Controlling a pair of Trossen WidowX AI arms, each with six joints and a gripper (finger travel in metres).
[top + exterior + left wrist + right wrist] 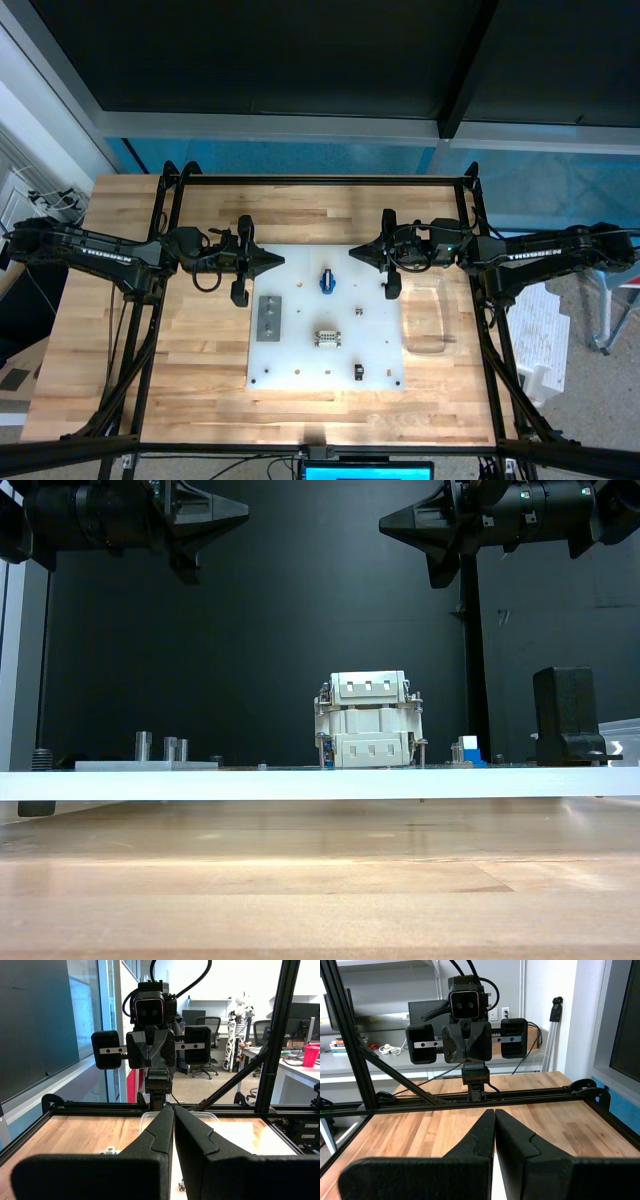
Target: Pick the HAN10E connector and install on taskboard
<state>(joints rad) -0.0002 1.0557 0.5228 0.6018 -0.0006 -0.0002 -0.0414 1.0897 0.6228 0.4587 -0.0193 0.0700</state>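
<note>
Table [200, 215]: L+R TROSSEN arms [100, 255] [540, 255], jaws closed over taskboard [300, 350].

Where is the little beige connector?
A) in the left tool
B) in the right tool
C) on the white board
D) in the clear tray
C: the HAN10E connector stands on the taskboard; the left tool and right tool hang shut and empty above its far edge.
</note>
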